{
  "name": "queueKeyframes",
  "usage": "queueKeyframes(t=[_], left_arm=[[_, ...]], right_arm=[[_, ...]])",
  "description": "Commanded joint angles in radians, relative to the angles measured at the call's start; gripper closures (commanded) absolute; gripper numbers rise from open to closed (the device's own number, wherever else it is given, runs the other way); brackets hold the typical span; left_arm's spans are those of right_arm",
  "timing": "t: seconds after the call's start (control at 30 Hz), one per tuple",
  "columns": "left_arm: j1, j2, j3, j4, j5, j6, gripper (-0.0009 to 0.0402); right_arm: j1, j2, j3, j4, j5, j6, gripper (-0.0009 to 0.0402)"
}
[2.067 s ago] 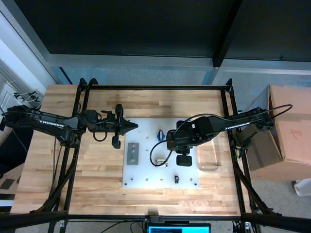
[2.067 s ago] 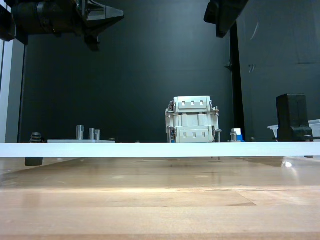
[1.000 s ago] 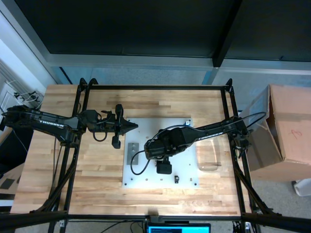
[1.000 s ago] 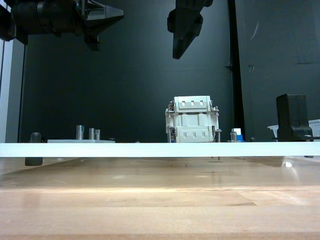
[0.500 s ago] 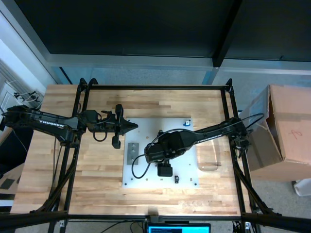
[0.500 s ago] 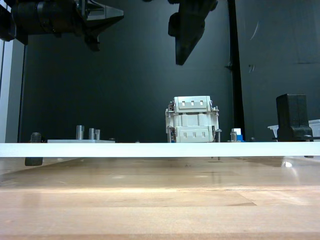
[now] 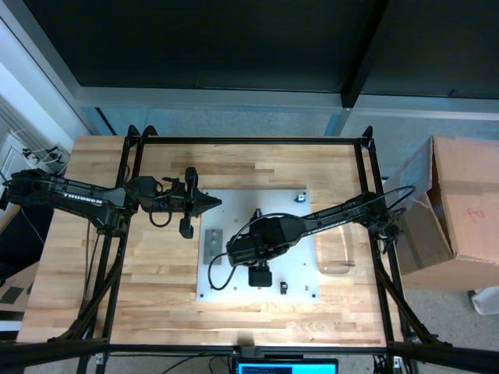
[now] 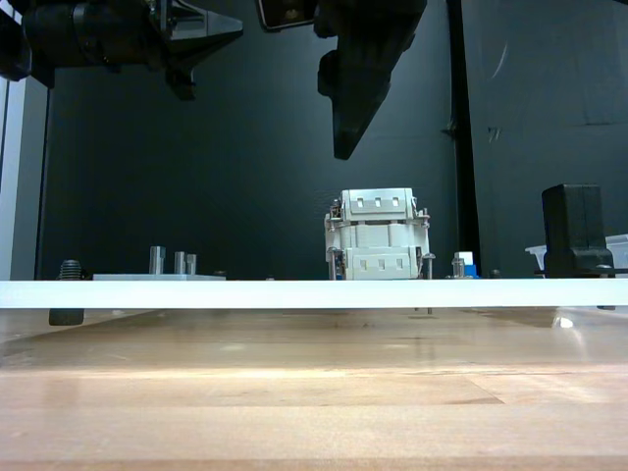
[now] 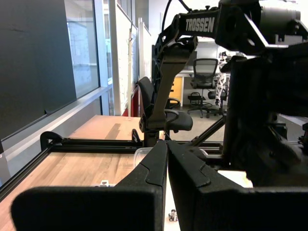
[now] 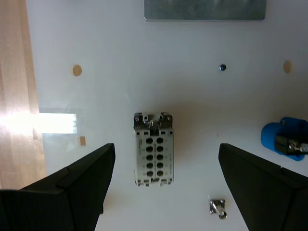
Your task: Remove the HAN10E connector from the taskboard and place in the container
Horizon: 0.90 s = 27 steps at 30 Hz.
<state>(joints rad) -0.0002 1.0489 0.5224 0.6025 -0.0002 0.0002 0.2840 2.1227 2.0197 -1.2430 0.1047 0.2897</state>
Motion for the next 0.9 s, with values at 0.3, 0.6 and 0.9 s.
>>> queueKeyframes(t=[0.3,0.6,0.9], left_arm=[[0.000,0.000,0.000,0.000,0.000,0.000,0.0393],[0.000,0.000,0.000,0.000,0.000,0.000,0.0393],[0.000,0.000,0.000,0.000,0.000,0.000,0.0393]], right_arm=[[0.002,0.040,0.000,0.047,0.000,-0.003,0.0091],[0.002,0.079,0.000,0.085,-0.001,-0.007,0.0091],[0.002,0.111,-0.005,0.127,-0.003,-0.010,0.0091]])
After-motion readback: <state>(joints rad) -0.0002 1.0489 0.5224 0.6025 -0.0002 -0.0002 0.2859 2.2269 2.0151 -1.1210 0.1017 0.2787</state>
